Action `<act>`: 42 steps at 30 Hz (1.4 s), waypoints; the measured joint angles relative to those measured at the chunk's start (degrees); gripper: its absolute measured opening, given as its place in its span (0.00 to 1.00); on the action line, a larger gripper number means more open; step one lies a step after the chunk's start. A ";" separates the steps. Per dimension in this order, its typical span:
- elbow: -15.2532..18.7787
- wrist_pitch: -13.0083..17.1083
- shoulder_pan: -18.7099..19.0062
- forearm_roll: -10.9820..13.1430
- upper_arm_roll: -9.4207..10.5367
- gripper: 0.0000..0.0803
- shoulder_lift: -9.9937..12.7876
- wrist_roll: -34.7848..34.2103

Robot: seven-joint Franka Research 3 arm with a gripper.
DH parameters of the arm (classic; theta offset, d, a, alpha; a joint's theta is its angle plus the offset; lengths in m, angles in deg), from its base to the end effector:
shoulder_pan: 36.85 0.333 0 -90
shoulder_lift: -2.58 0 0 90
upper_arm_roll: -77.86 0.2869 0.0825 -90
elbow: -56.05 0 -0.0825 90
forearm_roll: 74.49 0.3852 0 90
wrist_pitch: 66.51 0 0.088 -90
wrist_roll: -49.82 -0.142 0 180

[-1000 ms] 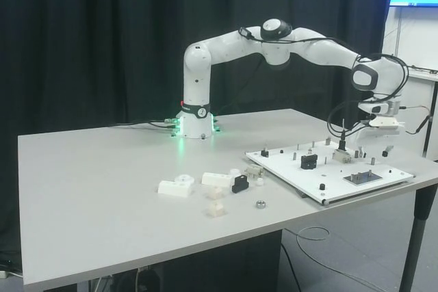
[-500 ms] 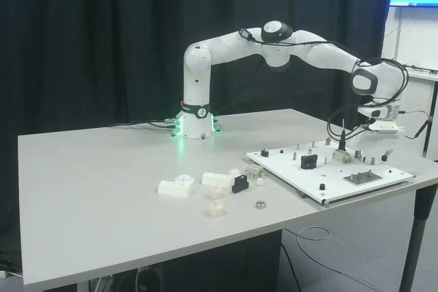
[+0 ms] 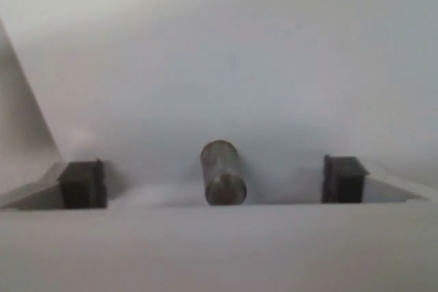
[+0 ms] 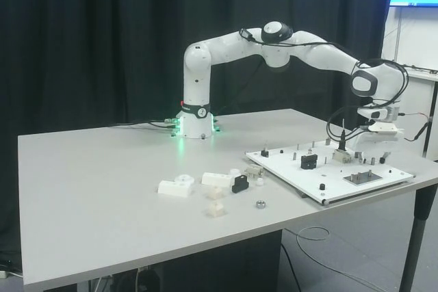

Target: Remove round peg 3.

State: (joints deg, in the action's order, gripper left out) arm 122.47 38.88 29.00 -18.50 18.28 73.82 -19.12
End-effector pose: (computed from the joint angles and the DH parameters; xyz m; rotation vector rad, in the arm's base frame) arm 0.6248 0.3714 0.1603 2.6796 -1.4980 -0.0040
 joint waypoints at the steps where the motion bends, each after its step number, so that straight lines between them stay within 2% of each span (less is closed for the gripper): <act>1: 0.00 0.03 0.00 -0.06 0.00 1.00 0.00 -0.10; 2: 0.00 0.06 0.00 -0.12 0.00 1.00 0.00 -0.18; 3: 0.00 0.07 0.00 -0.18 0.00 0.80 0.01 -0.20; 7: 0.00 0.13 -0.05 -0.40 0.01 0.80 0.01 -0.21; 8: 0.00 0.16 -0.07 -0.43 0.01 0.55 0.01 -0.21; 18: -0.02 0.62 -0.32 -0.43 0.07 0.55 0.00 -0.21; 19: -0.01 0.70 -0.32 -0.43 0.11 0.13 -0.01 -0.21; 42: 0.00 0.52 -0.37 -0.47 0.11 0.13 -0.11 -1.48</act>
